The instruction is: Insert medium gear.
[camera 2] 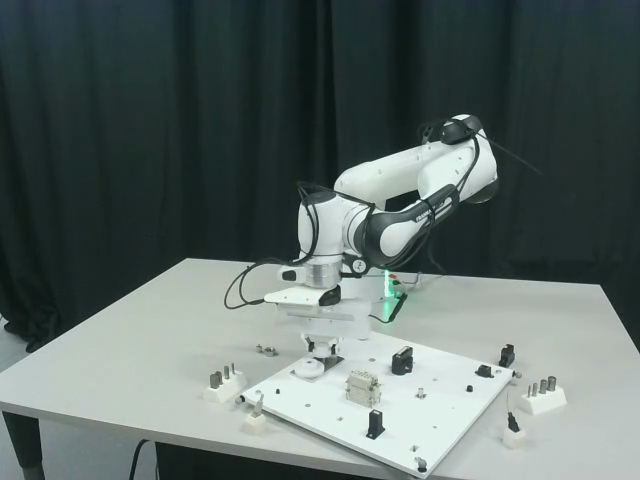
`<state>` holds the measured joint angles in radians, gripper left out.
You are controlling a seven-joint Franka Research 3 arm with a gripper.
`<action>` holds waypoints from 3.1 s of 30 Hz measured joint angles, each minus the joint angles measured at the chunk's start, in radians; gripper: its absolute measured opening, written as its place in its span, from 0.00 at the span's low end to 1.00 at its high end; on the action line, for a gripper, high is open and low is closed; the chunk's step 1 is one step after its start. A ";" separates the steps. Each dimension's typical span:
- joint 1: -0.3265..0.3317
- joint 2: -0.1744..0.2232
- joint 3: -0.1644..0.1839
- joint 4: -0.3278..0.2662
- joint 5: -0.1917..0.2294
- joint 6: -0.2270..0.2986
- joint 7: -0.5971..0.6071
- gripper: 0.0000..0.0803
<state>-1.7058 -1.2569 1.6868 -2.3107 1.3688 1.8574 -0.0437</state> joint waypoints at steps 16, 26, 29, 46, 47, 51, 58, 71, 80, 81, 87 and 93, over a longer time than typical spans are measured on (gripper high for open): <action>0.000 0.000 0.004 -0.006 0.027 0.022 -0.017 0.50; 0.000 0.000 0.007 -0.007 0.032 0.043 -0.036 0.50; 0.000 0.000 0.008 -0.008 0.032 0.044 -0.038 0.50; 0.019 0.000 -0.001 -0.024 0.023 0.022 -0.039 0.50; 0.022 0.000 -0.002 -0.027 0.023 0.020 -0.039 0.50; 0.038 0.001 -0.005 -0.040 0.022 0.017 -0.039 0.50; 0.062 0.002 -0.009 -0.058 0.022 0.017 -0.038 0.50; 0.071 0.002 -0.007 -0.065 0.034 0.032 -0.038 0.50; 0.070 0.002 -0.001 -0.065 0.045 0.059 -0.038 0.50; 0.070 0.002 0.000 -0.065 0.046 0.062 -0.038 0.50; 0.067 0.002 0.004 -0.064 0.049 0.079 -0.038 0.50; 0.065 0.002 0.006 -0.062 0.052 0.085 -0.038 0.50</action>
<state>-1.6410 -1.2553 1.6925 -2.3727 1.4207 1.9428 -0.0814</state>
